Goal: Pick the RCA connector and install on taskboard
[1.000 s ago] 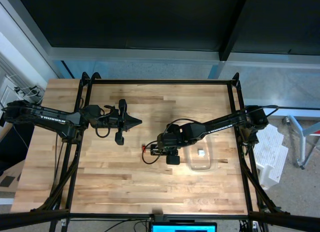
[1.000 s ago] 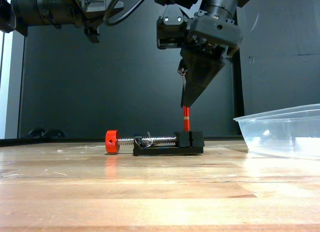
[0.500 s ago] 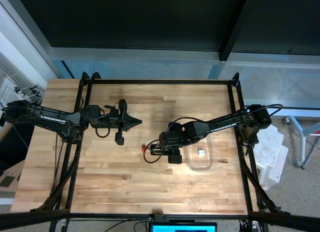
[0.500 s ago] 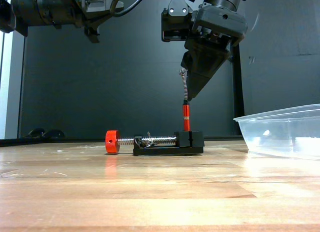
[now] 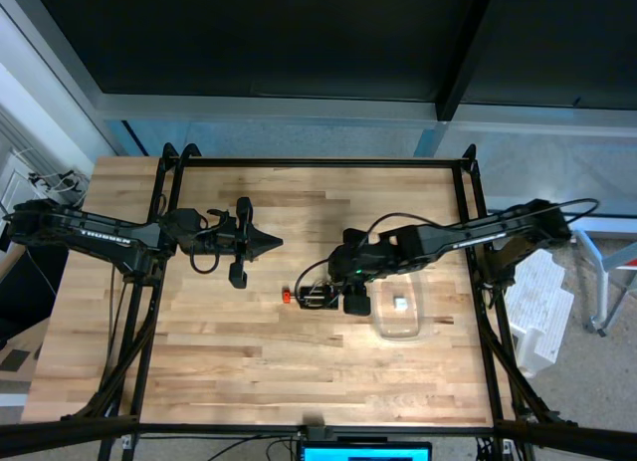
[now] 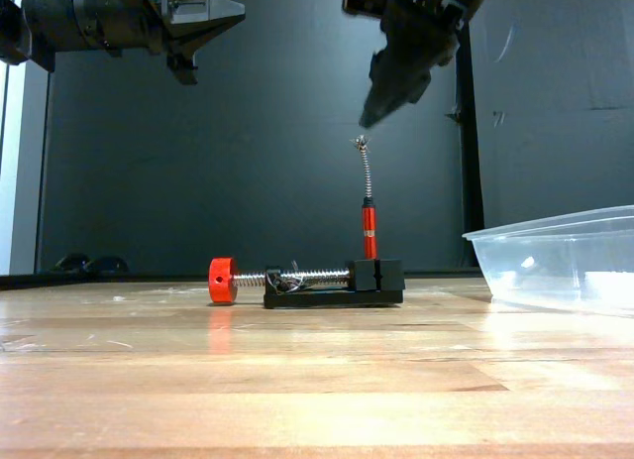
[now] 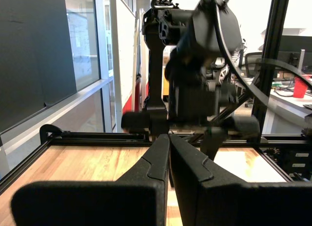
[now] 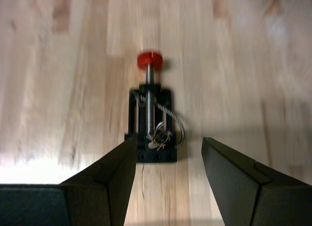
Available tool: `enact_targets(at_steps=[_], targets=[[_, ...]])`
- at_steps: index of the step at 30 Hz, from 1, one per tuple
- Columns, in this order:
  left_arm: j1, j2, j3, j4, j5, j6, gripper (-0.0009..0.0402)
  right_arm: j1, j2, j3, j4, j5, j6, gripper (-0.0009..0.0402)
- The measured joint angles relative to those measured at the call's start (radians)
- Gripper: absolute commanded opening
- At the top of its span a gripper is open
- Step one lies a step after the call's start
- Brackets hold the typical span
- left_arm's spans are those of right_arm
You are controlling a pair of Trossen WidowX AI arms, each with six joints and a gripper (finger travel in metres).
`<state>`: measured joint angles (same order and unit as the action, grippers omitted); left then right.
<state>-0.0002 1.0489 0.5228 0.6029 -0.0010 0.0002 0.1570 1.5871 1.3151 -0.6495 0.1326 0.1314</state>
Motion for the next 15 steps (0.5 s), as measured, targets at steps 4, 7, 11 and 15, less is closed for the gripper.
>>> enact_targets(at_steps=[4,7,11,15], targets=[[0.000,0.000,0.000,0.000,0.000,0.000,0.0000,-0.005,-0.088,-0.066,0.131,0.013,-0.032,0.0176],[0.000,0.000,0.000,0.000,0.000,0.000,0.0000,-0.018,-0.139,-0.113,0.216,0.017,-0.064,0.0169],[0.000,0.000,0.000,0.000,0.000,0.000,0.0000,-0.041,-0.196,-0.173,0.333,0.018,-0.090,0.0154],[0.000,0.000,0.000,0.000,0.000,0.000,0.0000,-0.068,-0.247,-0.247,0.465,0.013,-0.097,0.0134]])
